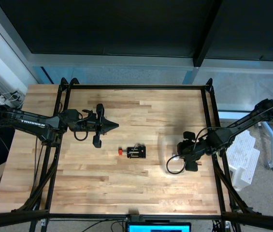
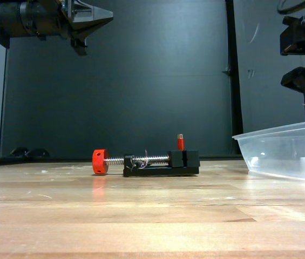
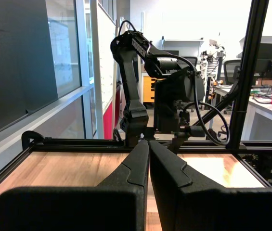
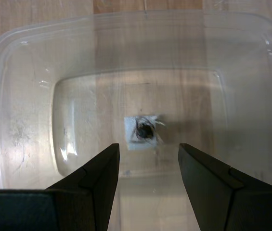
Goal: Pick the RCA connector and install on taskboard
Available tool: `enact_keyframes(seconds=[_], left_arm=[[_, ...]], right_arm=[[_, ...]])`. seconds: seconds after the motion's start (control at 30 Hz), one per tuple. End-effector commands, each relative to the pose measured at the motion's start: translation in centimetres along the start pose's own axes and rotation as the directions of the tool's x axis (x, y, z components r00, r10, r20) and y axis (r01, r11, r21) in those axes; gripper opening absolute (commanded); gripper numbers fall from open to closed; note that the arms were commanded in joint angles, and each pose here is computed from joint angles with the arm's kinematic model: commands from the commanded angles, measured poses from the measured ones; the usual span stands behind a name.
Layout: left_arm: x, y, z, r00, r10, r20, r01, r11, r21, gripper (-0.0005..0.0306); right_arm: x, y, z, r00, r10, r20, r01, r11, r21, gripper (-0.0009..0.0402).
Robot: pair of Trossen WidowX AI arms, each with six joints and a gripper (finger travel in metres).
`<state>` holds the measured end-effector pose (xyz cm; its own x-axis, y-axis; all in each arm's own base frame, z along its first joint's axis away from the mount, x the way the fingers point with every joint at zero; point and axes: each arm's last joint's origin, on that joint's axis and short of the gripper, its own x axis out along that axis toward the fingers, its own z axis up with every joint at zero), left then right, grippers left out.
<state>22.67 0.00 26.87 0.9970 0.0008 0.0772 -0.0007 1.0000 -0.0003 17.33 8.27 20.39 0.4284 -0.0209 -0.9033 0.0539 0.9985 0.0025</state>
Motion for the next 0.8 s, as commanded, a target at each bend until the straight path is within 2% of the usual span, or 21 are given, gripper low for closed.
enact_keyframes(seconds=[0.03,0.17,0.33,0.8], left_arm=[[0.0,0.0,0.0,1.000,0.000,0.000,0.000,1.000,0.000,0.0000],[0.0,0.0,0.0,1.000,0.000,0.000,0.000,1.000,0.000,0.0000],[0.0,0.0,0.0,1.000,0.000,0.000,0.000,1.000,0.000,0.0000],[0.0,0.0,0.0,1.000,0.000,0.000,0.000,1.000,0.000,0.0000]], right_arm=[[0.5,0.2,0.2,1.000,-0.006,0.000,0.006,1.000,-0.001,0.0169],[1.2,0.4,0.4,0.999,-0.032,-0.005,0.032,0.999,-0.006,0.0169],[1.9,0.7,0.6,0.999,-0.034,-0.010,0.034,0.999,-0.032,0.0169],[3.6,0.6,-0.4,1.000,-0.013,0.012,0.014,1.000,-0.024,0.0169]])
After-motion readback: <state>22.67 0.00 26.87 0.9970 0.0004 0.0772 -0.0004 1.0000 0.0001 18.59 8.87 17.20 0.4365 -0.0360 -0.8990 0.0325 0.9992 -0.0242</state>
